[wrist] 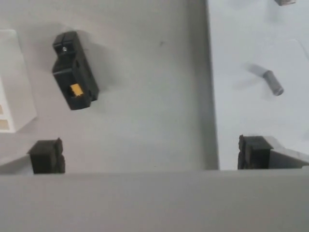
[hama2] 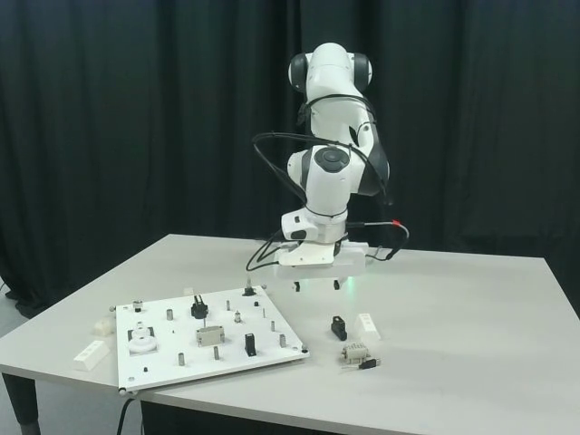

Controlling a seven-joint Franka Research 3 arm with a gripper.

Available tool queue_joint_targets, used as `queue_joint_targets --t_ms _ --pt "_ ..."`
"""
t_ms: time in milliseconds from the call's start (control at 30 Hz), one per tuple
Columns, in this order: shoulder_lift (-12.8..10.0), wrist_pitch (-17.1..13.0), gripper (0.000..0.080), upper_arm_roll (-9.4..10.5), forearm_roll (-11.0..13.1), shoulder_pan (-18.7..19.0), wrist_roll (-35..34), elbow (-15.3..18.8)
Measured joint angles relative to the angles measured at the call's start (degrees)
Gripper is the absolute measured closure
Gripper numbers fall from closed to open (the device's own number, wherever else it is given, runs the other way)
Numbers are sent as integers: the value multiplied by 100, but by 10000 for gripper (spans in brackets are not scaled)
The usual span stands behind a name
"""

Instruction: Remove round peg 2.

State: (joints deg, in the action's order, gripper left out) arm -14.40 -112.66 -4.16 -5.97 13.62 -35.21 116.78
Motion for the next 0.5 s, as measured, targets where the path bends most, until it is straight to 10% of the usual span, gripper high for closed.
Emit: queue_joint_targets --t_ms 500 --pt "-31 -269 3 -92 -131 -206 324 -3"
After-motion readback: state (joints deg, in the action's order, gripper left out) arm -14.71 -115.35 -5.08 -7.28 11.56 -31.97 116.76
